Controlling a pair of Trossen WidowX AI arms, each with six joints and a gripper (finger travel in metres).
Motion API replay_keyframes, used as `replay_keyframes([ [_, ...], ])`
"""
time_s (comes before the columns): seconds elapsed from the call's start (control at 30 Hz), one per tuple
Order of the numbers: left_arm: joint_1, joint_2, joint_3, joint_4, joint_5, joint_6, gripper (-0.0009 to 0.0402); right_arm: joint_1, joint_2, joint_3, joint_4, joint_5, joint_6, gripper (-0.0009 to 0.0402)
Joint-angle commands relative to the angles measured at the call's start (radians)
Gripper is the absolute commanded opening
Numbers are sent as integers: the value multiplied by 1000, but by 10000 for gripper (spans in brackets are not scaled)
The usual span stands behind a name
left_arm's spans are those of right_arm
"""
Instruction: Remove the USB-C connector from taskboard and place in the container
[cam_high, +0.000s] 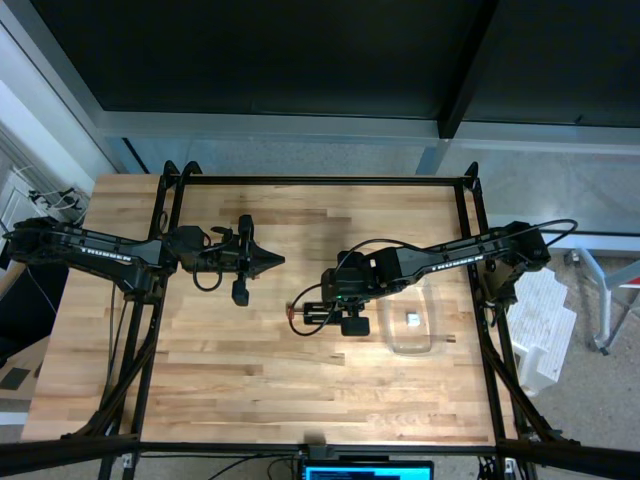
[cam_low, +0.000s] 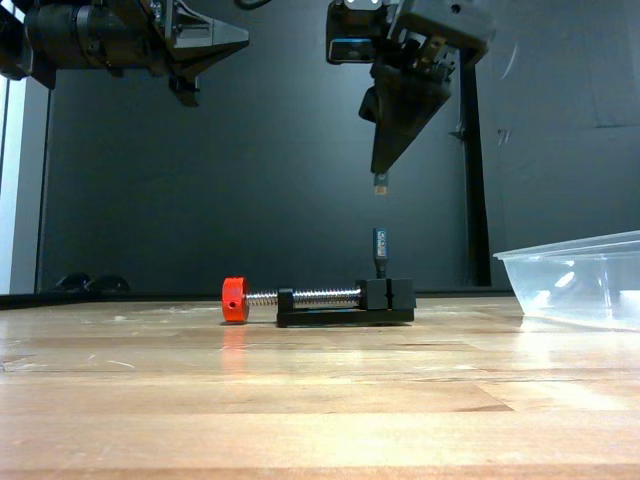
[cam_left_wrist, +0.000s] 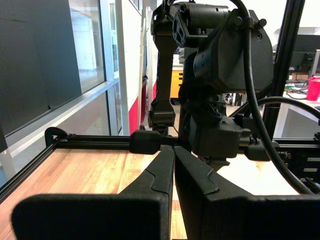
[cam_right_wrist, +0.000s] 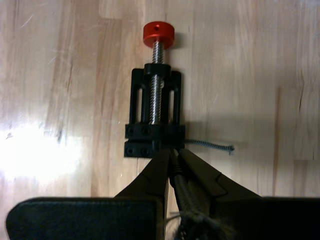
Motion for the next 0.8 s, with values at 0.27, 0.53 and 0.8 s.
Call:
replay_keyframes([
  [0.27,0,0,0,-1,0,0,0,42,-150,-109,-50,1,39,0],
  [0.53,0,0,0,-1,0,0,0,61,-290,-272,-68,3,80,0],
  [0.8,0,0,0,-1,0,0,0,69,-423,-436,-89,8,101,0],
])
